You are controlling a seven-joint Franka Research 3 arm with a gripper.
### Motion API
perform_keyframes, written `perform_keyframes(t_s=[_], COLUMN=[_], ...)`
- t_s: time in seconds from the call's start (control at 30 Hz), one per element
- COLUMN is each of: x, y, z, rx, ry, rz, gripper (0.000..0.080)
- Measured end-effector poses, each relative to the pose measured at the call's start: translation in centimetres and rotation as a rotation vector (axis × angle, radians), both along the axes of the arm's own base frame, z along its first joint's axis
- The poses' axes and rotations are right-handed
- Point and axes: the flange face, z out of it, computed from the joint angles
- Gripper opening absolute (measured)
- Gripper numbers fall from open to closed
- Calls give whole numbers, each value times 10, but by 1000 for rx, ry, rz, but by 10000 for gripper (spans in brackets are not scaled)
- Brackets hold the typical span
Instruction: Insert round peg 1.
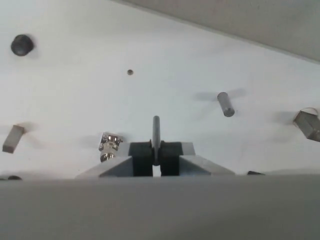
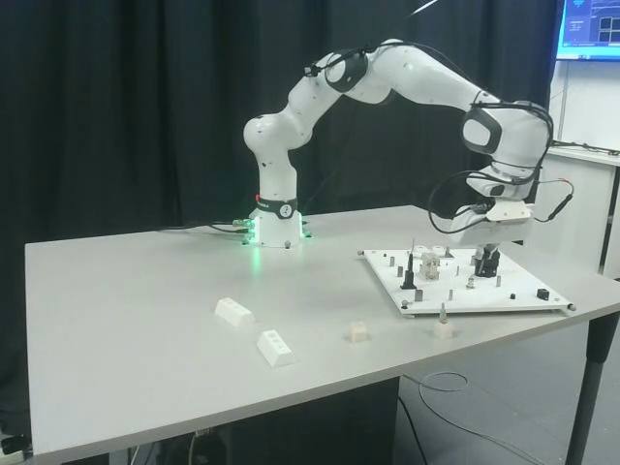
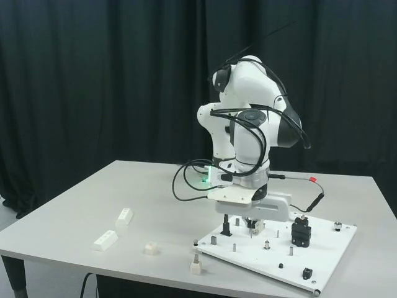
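Round peg 1 [image 1: 156, 131] gripped by fingers [image 1: 142, 158], upright, tip down toward white board [image 1: 165, 75]

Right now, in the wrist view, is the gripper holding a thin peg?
Yes, the gripper is shut on the thin grey peg, which stands out beyond its black pads.

Black curtains [image 3: 93, 81] hanging in folds across the whole back of both room views. Grey bench [image 2: 126, 310] filling the lower half, on a dark leg [image 2: 587, 387] at lower right. Lit screen [image 2: 591, 29] at upper right, cables [image 2: 455, 407] trailing on the floor beneath.
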Motion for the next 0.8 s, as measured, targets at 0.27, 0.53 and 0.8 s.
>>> perform_keyframes(t_s=[0.27, 0.53, 0.8], x=[-6, -13, -18], y=[2, 7, 9], z=[-4, -14, -24], rx=[8, 14, 15], ry=[-35, -81, -117], rz=[-3, -2, -2], gripper=[29, 29, 29])
